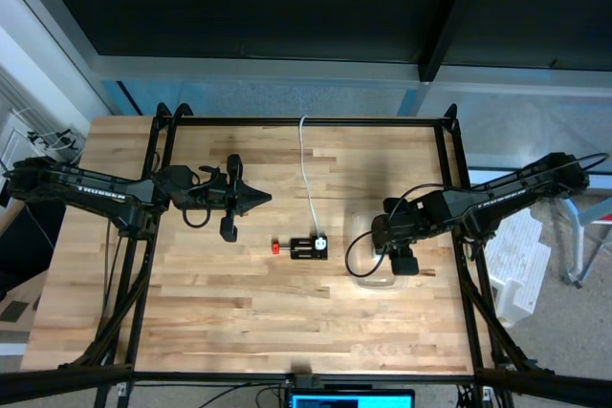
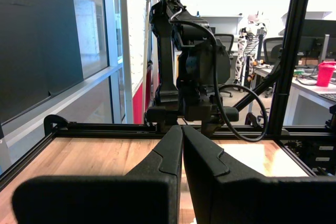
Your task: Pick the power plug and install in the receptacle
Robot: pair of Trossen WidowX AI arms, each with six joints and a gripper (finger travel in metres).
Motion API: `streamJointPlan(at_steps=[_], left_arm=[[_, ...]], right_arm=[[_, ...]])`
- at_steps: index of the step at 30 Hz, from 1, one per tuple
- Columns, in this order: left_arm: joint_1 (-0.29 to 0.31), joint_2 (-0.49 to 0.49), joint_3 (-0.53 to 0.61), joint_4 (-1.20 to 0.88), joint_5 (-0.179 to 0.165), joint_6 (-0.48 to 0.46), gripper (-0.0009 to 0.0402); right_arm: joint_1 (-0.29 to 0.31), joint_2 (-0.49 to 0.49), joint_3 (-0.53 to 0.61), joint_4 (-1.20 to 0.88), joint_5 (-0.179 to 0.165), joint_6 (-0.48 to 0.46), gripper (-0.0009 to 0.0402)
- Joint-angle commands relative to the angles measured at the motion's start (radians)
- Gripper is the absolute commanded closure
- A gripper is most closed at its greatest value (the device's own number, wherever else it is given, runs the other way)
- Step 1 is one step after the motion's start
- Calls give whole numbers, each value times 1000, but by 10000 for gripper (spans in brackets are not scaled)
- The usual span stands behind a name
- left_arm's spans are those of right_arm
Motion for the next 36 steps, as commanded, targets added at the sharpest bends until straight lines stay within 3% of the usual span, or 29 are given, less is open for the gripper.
streamJointPlan(at_steps=[1,22,24,36], left_arm=[[0,0,0,0,0,0,393],[0,0,0,0,0,0,393],[0,0,0,0,0,0,393],[0,0,0,0,0,0,393]], right_arm=[[7,18,-9,22,2,5,180],[38,51,-85,139,5,57,181],[39,57,-85,147,18,58,182],[39,57,-85,147,23,60,264]])
